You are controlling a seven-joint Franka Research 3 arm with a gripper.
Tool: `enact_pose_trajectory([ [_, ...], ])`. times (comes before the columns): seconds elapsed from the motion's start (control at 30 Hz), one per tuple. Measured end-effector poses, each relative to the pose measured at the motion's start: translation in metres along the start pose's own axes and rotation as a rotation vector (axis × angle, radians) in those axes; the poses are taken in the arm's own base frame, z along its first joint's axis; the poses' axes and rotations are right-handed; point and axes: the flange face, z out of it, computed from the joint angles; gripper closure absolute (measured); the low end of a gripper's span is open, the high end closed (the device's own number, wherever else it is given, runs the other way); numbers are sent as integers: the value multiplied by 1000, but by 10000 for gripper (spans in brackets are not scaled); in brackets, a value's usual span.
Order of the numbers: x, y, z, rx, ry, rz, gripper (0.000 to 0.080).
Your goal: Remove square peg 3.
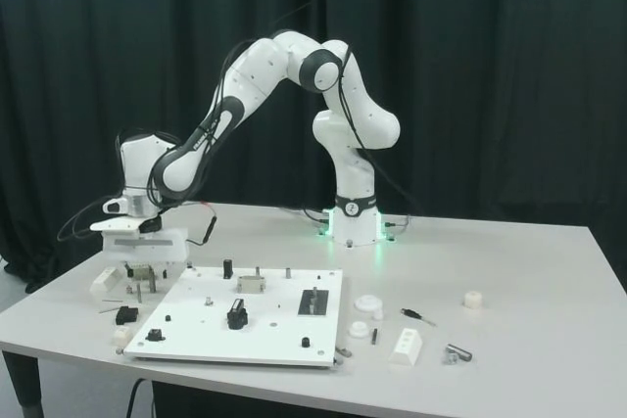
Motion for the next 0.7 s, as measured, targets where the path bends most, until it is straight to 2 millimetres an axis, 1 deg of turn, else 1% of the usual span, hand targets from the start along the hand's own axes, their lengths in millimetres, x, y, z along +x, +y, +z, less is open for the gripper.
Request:
enact_pose_trajectory([
  [0.03, 1, 0, -1, 2, -1, -1, 392],
  [0.07, 2, 0, -2, 4, -3, -1, 22],
  [0.4, 7, 3, -12, 18, -16, 1, 7],
  [0.7, 10, 5, -17, 23, -21, 1, 3],
])
